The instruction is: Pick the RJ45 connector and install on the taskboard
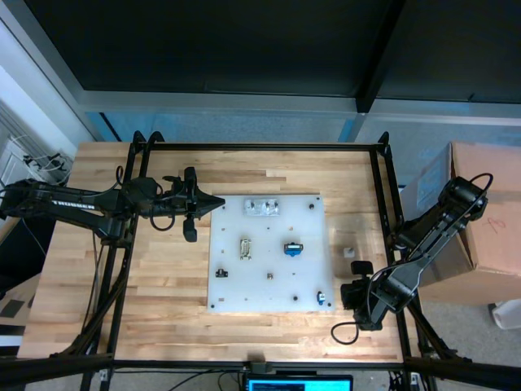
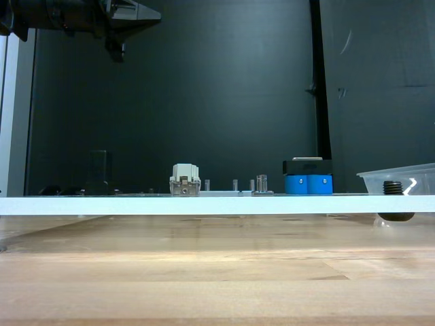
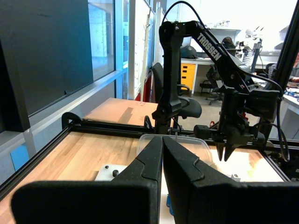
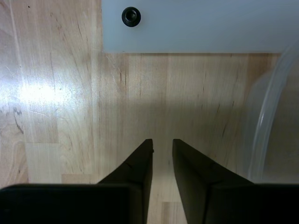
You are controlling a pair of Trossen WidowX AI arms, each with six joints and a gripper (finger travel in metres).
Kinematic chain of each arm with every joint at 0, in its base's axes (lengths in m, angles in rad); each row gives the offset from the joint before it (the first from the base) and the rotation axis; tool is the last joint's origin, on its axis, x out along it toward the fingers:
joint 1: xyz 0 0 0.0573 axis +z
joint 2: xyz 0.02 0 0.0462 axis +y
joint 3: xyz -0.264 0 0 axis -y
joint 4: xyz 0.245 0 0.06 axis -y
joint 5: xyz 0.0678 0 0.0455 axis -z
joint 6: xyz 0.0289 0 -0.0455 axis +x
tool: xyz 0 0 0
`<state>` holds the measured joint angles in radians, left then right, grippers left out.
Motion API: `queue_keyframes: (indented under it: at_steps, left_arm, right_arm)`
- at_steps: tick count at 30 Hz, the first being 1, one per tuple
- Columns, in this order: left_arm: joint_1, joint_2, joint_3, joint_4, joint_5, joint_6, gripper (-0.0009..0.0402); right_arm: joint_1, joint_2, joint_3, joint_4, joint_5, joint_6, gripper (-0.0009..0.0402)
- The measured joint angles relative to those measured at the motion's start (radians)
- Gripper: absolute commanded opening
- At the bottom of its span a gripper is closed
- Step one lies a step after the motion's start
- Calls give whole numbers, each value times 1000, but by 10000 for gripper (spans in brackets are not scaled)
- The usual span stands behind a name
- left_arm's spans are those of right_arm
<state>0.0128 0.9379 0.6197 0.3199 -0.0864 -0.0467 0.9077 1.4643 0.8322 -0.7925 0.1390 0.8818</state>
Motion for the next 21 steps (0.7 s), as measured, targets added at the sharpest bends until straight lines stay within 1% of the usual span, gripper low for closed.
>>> queue_keyframes:
  at_steps: [3, 6, 10, 18, 21]
  left_arm:
    - [0, 0, 0, 0, 0, 0, 0]
    - [0, 0, 0, 0, 0, 0, 0]
    - [0, 0, 0, 0, 0, 0, 0]
    - [0, 0, 0, 0, 0, 0, 0]
    - [0, 0, 0, 0, 0, 0, 0]
  right_arm:
    - [0, 0, 0, 0, 0, 0, -3]
    - [0, 0, 0, 0, 0, 0, 5]
    - [0, -2, 0, 0, 0, 0, -1]
    - [0, -5, 0, 1, 0, 0, 0]
    - [-2, -22, 5, -3, -23, -5, 0]
